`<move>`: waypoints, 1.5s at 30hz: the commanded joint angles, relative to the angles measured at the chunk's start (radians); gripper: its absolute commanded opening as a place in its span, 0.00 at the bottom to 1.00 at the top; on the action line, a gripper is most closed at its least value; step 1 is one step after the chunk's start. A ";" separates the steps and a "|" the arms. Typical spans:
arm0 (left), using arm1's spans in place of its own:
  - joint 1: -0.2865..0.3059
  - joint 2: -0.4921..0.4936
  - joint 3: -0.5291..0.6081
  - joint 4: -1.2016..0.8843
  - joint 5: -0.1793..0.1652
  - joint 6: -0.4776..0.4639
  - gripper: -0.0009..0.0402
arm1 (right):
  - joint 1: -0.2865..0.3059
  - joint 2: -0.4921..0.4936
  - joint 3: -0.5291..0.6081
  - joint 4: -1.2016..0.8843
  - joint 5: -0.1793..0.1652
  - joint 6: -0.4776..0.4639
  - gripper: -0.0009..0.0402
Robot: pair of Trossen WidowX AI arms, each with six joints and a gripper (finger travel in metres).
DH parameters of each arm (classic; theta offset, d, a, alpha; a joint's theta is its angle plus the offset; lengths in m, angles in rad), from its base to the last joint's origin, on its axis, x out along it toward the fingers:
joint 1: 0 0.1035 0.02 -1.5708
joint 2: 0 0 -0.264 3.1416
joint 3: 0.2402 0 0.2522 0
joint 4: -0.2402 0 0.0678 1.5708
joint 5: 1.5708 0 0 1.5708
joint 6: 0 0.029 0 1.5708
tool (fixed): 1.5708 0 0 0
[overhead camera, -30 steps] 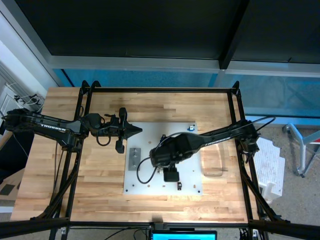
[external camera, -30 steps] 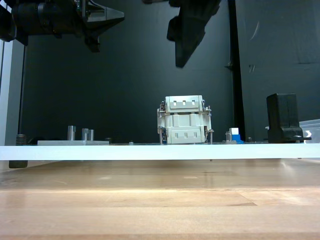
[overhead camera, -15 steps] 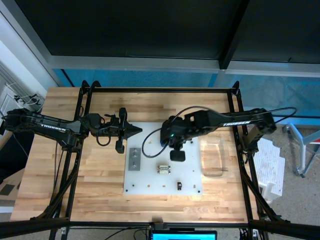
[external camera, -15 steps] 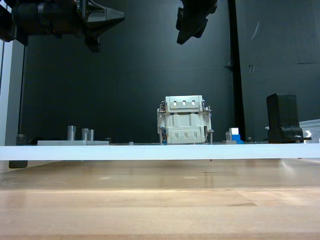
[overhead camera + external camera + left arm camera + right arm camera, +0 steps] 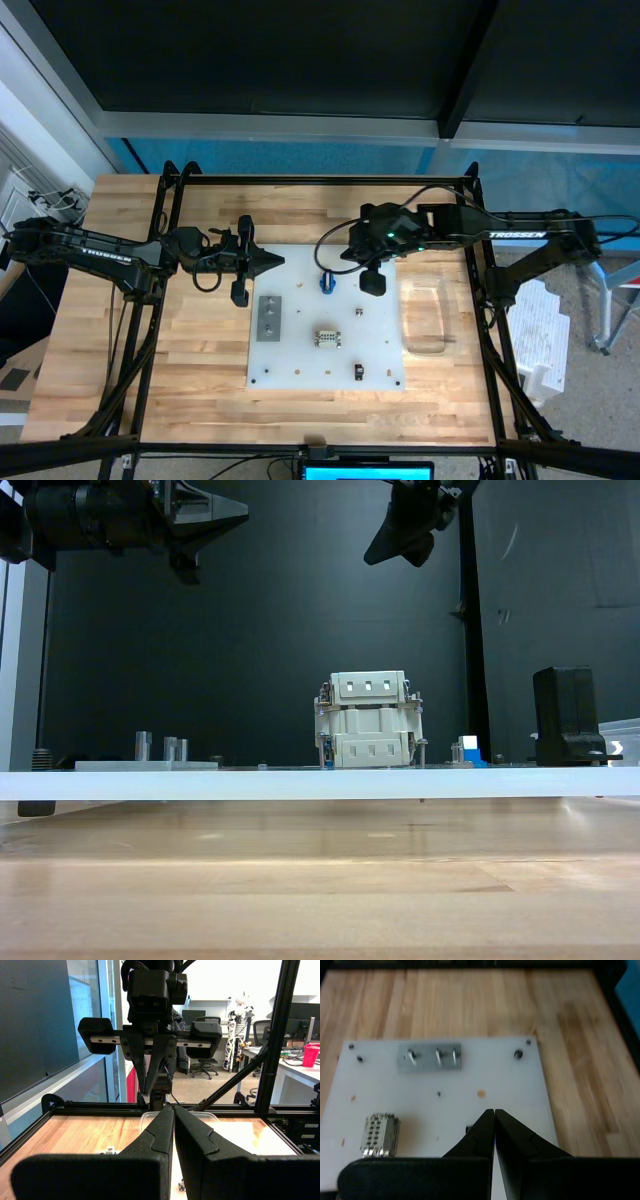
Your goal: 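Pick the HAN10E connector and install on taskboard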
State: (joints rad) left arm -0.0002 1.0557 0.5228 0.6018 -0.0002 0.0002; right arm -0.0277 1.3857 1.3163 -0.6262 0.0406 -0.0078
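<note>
Currently, my right hand [image 5: 373, 285] hangs above the far right part of the taskboard [image 5: 300, 352], fingers pressed together, holding nothing. The HAN10E connector [image 5: 327, 339] stands on the taskboard near its middle, well apart from both hands, with the grey metal block [image 5: 269, 316] near it. My left hand [image 5: 272, 261] hovers over the board's far left corner, its 2 fingers together, empty.

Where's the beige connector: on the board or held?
The connector stands free on the board. Right gripper, shut and empty, hangs above its far part; left gripper, shut, over its far-left corner.
</note>
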 commanded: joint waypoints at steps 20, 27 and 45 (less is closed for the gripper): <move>0.000 0.000 0.000 0.000 0.000 0.000 0.02 | -0.014 -0.267 -0.490 0.798 -0.042 0.029 0.02; 0.000 0.000 0.000 0.000 0.000 0.000 0.02 | -0.014 -0.294 -0.589 0.956 -0.050 0.062 0.02; 0.000 0.000 0.000 0.000 0.000 0.000 0.02 | -0.014 -0.296 -0.669 1.070 -0.060 0.078 0.02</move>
State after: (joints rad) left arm -0.0002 1.0557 0.5224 0.6018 -0.0002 0.0002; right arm -0.0422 1.0889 0.6529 0.4416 -0.0204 0.0715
